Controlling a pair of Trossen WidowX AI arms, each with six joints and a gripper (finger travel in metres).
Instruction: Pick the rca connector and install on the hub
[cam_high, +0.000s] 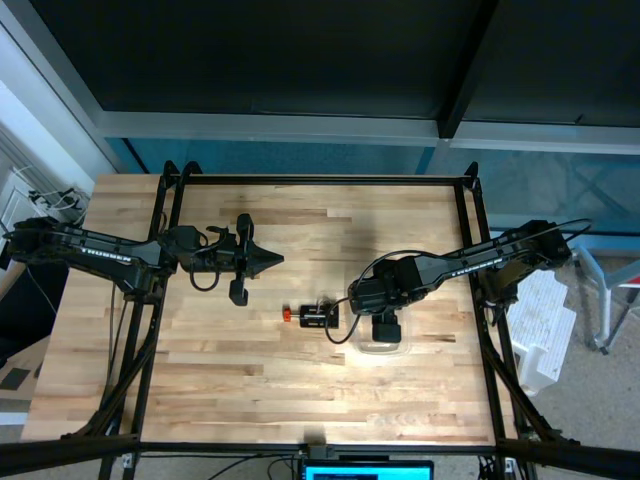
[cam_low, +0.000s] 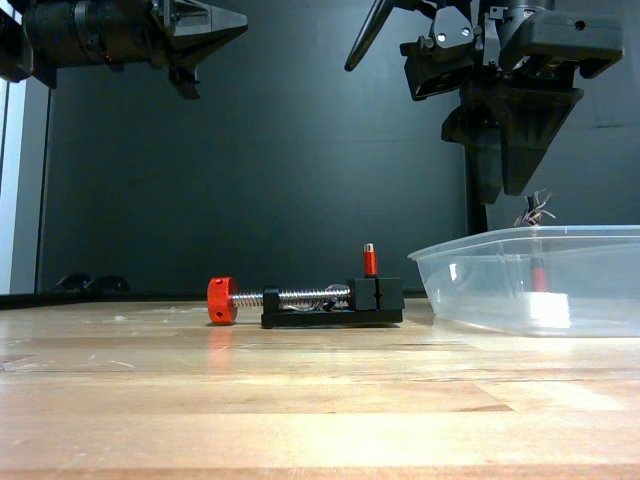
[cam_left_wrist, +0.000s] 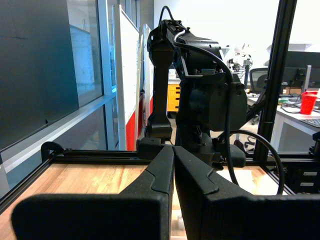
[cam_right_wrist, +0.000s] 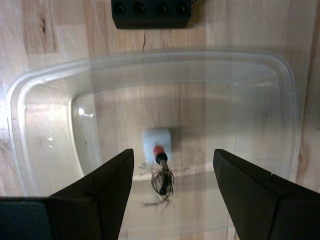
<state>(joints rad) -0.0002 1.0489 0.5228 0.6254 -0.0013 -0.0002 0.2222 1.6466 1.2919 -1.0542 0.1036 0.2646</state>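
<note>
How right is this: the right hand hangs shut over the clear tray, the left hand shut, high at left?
Wrong: the right wrist view shows the right hand open over the clear tray. The left hand is shut, high at left.

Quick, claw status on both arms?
Left claw: shut, empty, parked high at the left.
Right claw: open, empty, hovering over the clear tray.

Bright, sharp frames; glare on tray (backdrop dark).
</note>
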